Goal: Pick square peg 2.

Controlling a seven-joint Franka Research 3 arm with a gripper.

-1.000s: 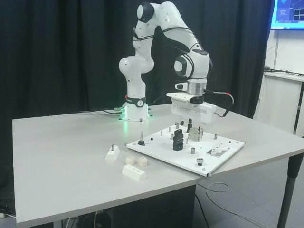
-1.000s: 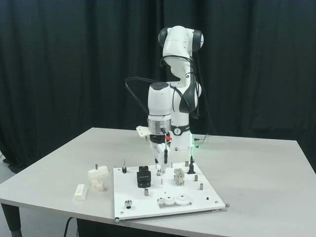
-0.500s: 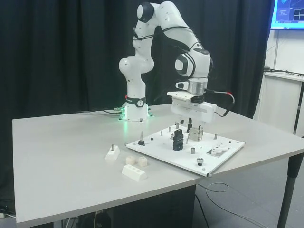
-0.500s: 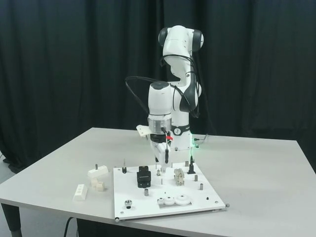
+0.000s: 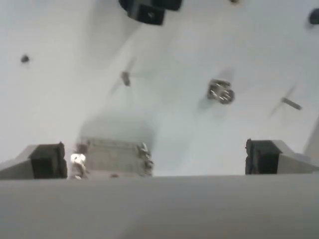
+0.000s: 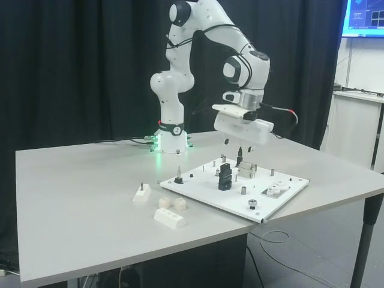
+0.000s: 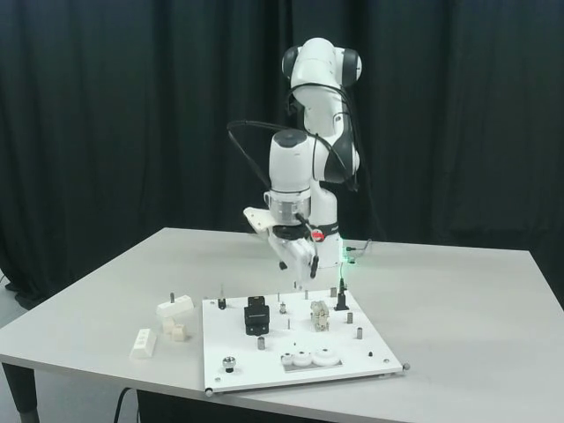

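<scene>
A white board (image 6: 204, 193) (image 7: 352, 363) carries several small upright pegs; I cannot tell which is square peg 2. One thin peg (image 7: 283, 307) (image 5: 125, 78) stands just below my gripper. The gripper (image 6: 240, 147) (image 7: 293, 277) (image 5: 154, 159) hangs tilted above the middle of the board, well off its surface. It is open, its black fingertips (image 5: 47, 162) stand far apart and nothing is between them. A grey metal fixture (image 5: 112, 158) (image 6: 246, 171) (image 7: 318, 315) lies under it, a black block (image 5: 149, 10) (image 6: 224, 176) (image 7: 256, 315) beside that.
White blocks (image 6: 169, 217) (image 7: 143, 342) lie on the grey table beside the board, one with a pin (image 6: 141, 193) (image 7: 174, 307). White gear-like pieces (image 6: 275, 191) (image 7: 310, 358) sit near the board's front edge. A white cabinet (image 6: 354, 126) stands beyond the table.
The gripper has risen from just above the board's pegs to well over them and now tilts. The pegs and blocks on the board have not moved.
</scene>
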